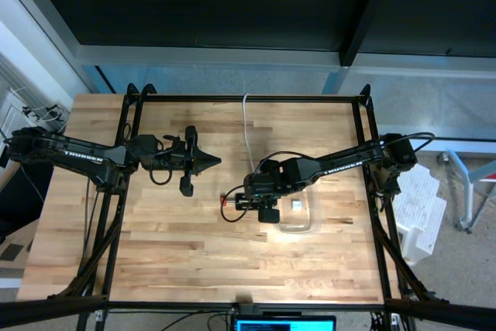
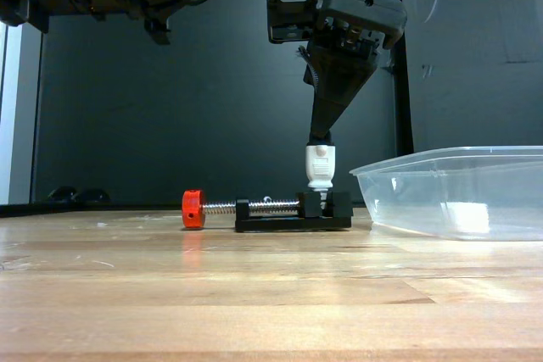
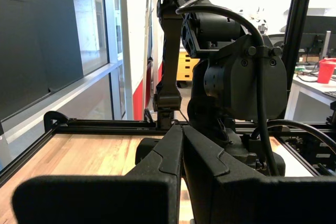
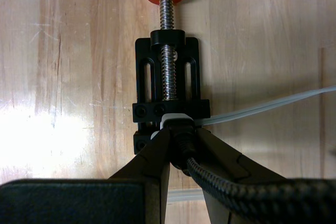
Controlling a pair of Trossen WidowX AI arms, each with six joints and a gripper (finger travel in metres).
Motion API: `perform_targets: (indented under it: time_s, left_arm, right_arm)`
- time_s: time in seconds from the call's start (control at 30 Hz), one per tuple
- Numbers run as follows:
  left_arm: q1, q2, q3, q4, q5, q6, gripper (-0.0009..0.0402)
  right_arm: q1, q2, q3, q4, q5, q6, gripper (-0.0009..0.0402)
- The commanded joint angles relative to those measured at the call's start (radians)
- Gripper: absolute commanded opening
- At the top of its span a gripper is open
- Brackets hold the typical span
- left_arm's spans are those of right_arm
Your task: Remove the power plug from the receptacle and place in the container
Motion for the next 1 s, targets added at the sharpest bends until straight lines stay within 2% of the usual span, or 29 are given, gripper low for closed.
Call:
perform_targets:
  time_s: [0.03,0.7,1.0]
  left_arm:
    - [0.0,0.0,0.0,0.0,0.0,0.0,0.0]
    - [0.0,0.0,0.0,0.0,0.0,0.0,0.0]
    - [0.0,0.0,0.0,0.0,0.0,0.0,0.0]
  right_arm:
    - [0.0,-0.002,0.019,-0.011,0.001,0.003,0.0]
    - [0.001,-0.023,0.13,-0.129,0.001,0.003,0.0]
    - [0.003,-0.064,0.124,-0.18,0.0,0.002,0.0]
